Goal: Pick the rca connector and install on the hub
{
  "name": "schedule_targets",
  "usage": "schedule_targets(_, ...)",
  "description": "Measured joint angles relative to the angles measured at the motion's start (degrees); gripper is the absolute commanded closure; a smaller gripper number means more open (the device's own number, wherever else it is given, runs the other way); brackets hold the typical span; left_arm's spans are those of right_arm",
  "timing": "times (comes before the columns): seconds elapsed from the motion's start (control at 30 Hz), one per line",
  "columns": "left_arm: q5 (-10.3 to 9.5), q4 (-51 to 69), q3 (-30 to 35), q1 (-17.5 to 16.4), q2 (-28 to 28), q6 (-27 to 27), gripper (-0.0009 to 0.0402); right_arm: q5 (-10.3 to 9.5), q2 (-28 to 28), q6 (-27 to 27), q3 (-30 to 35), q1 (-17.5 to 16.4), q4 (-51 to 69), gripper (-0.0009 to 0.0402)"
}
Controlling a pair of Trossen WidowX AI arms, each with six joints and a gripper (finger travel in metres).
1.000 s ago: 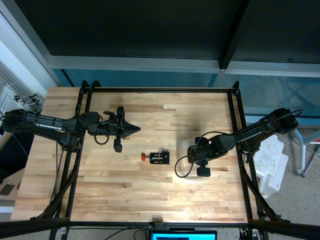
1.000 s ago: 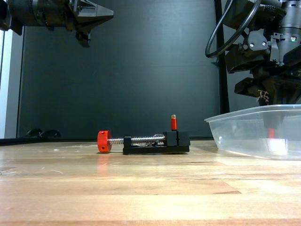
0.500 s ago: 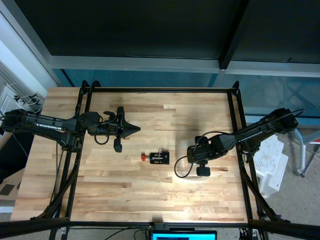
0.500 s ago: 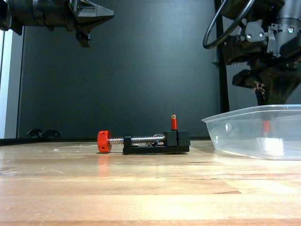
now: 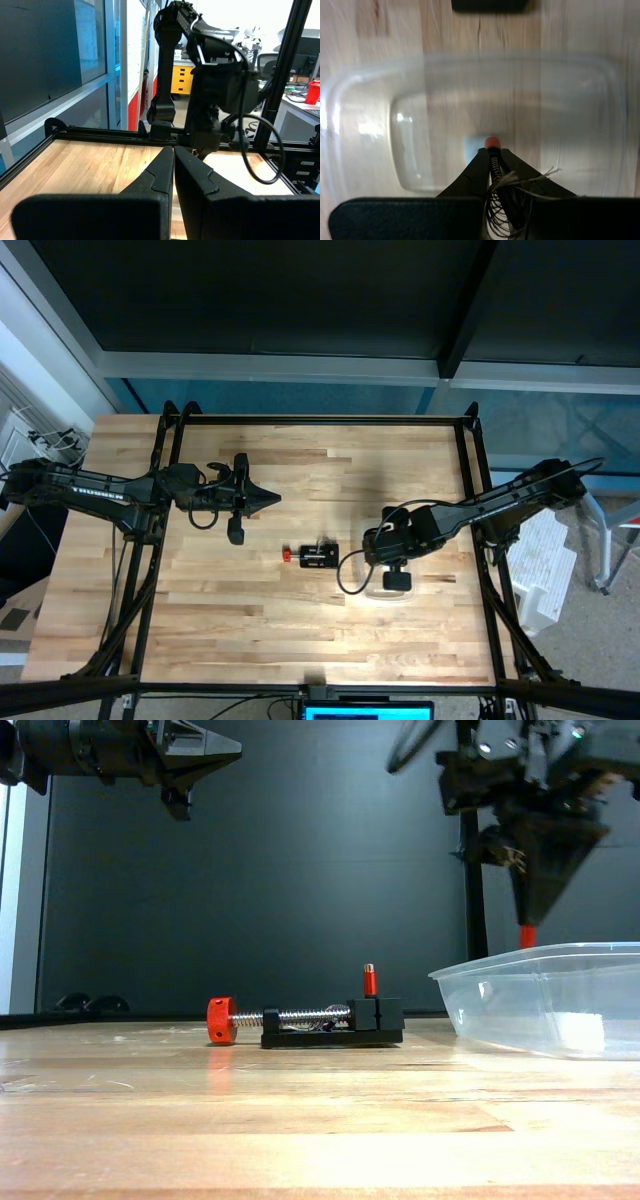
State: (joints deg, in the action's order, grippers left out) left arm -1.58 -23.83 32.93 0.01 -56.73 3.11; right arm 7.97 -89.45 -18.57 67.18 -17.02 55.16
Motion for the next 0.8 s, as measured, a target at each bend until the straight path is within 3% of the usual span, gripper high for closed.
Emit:
schedule_targets(0.3, 0.02, 0.0, 0.0, 0.0, 0.0, 0.0, 0.0393, 1.05, -5.8, 0.0, 8.6, 0.9, 2.6, 0.0393)
schedule_targets(0.8, 0.00, 0.0, 0.0, 0.0, 0.0, 0.0, 0.0393, 1.07, -15.2, 1.0, 20.0, 3.5, 4.4, 0.0393)
